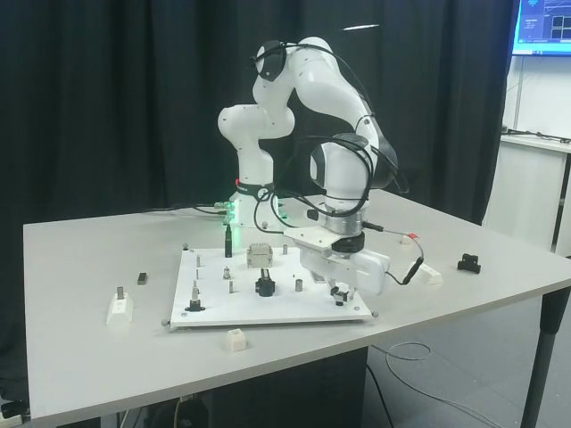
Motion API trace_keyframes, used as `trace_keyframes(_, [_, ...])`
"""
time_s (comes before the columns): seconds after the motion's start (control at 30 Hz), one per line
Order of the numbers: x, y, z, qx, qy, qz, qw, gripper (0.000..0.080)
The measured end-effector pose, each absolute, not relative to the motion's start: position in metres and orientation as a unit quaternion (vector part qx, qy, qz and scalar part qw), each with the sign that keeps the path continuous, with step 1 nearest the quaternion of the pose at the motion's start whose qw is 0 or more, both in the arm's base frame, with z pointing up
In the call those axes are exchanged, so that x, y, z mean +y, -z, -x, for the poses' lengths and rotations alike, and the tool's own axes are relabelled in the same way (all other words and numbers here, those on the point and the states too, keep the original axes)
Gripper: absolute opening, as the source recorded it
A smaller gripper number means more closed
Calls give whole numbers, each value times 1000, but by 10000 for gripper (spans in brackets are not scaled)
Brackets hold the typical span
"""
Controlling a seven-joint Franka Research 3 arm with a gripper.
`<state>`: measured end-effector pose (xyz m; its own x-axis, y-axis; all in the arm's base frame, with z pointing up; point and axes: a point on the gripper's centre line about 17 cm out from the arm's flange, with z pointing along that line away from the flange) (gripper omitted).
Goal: Insert bolt 4.
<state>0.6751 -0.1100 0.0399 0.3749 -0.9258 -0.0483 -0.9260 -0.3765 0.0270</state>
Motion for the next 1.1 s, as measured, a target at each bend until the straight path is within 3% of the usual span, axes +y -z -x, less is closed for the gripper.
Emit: trace_keyframes(1.1, [-110,-40,-676,587,-20,809,0,225])
